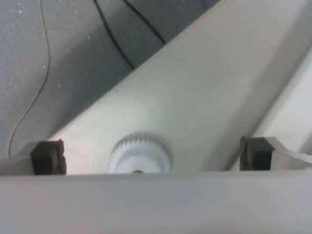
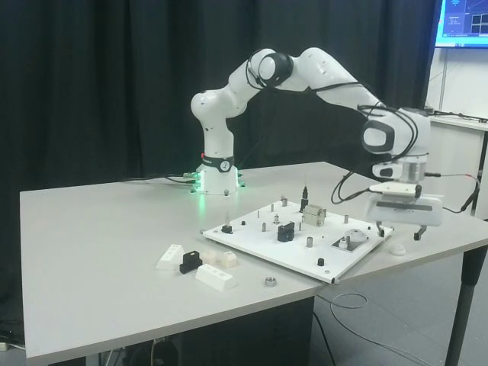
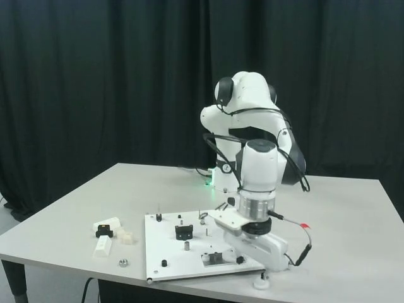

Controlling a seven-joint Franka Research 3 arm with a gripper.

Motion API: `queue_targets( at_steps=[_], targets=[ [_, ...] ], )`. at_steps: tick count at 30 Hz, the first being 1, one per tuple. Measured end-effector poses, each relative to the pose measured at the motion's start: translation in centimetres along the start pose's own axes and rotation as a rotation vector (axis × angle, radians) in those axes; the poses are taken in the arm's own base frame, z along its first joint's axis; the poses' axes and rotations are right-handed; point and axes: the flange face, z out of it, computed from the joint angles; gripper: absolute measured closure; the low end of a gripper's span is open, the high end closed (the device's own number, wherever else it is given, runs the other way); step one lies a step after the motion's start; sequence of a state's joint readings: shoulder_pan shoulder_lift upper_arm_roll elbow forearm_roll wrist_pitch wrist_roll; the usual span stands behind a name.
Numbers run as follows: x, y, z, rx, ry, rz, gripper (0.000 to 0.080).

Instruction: Remove large gear.

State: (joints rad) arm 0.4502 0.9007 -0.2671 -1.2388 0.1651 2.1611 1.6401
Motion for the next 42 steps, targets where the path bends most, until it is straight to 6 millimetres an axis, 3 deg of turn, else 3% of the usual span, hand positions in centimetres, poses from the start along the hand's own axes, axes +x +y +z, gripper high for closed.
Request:
queue_targets(
  at_steps=[2,3,15,42],
  targets=[
    [0.4,-0.3,-1.0,-0.013,0.007,0.003,0.0061],
    [0.5,-0.4,-1.5,-0.018,0.01,0.005,0.0006],
    [1.4,-1.2,-5.4,-0.061,0.031,0.011,0.0003],
    [2.1,-1.3,-6.2,-0.069,0.042,0.003,0.0003]
  ],
)
